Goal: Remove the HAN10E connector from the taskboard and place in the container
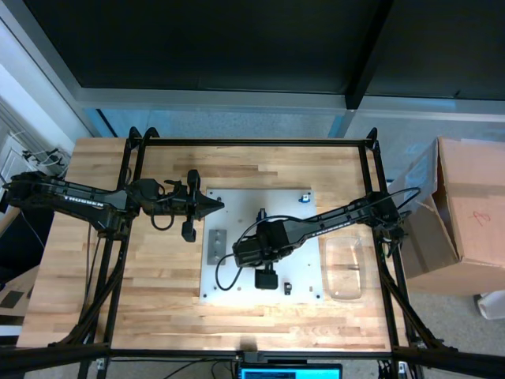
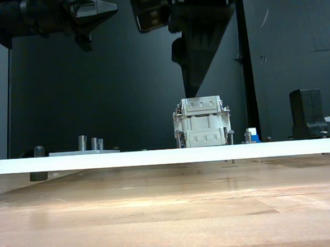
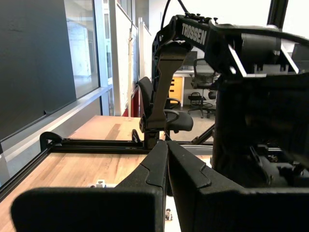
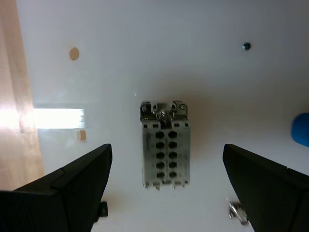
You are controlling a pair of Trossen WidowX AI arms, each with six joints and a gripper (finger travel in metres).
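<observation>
Your right hand (image 4: 166,157) hangs spread above the seated HAN10E connector (image 4: 164,144); left hand (image 1: 215,204), fingers together, at the taskboard's (image 1: 237,294) ten o'clock.

A cardboard box (image 1: 461,213) stands beside the wooden table (image 1: 158,272) at 3 o'clock, a lit screen (image 1: 289,372) at 6 o'clock.
</observation>
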